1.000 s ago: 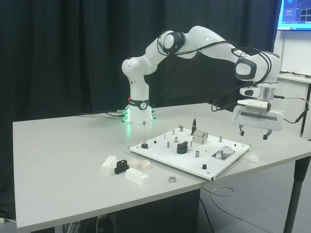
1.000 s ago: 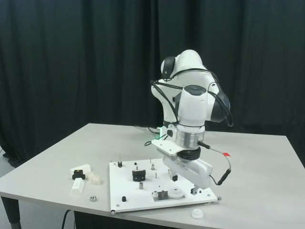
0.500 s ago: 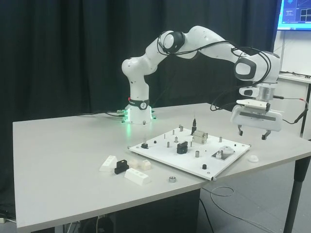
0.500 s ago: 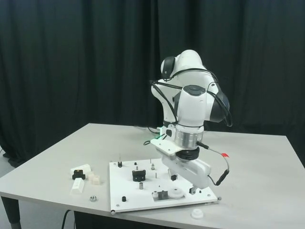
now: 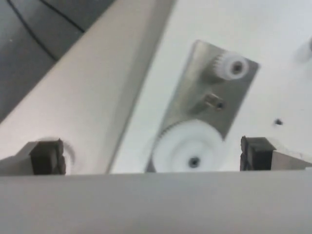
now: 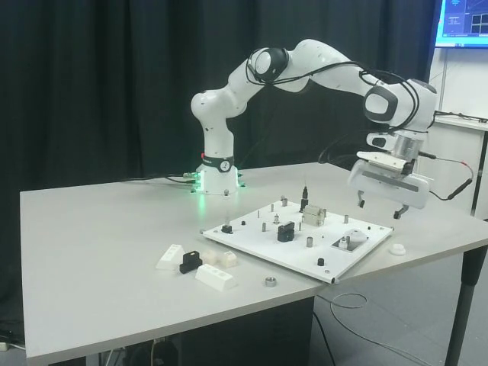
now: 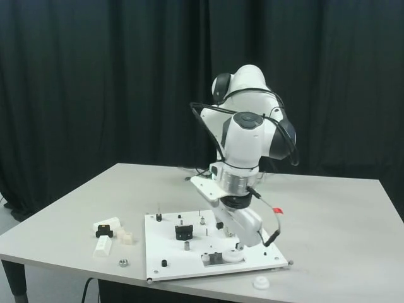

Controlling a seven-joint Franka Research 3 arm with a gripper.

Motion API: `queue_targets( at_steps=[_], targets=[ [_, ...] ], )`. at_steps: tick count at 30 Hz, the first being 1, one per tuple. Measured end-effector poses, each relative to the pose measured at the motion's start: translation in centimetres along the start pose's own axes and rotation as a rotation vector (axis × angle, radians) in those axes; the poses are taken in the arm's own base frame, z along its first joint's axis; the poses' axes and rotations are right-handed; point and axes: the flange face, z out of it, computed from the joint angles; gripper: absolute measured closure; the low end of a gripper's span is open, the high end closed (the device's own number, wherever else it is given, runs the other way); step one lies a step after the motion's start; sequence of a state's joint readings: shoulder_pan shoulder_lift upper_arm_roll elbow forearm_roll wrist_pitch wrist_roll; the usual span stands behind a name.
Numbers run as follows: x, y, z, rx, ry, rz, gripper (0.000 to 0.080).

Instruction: Remove large gear.

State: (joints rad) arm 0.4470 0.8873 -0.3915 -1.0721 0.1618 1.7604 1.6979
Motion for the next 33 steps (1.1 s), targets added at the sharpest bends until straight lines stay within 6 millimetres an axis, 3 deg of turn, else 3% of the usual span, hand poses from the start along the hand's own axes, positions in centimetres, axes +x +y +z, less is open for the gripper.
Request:
queue_targets(
  at_steps=[11,33],
  targets=[
    [1.7,0.6,0.2,-0.061,0.006,0.092,0.0003],
    [1.8,1.8,4.1,-0.09,-0.013,0.233,0.0003]
  ],
)
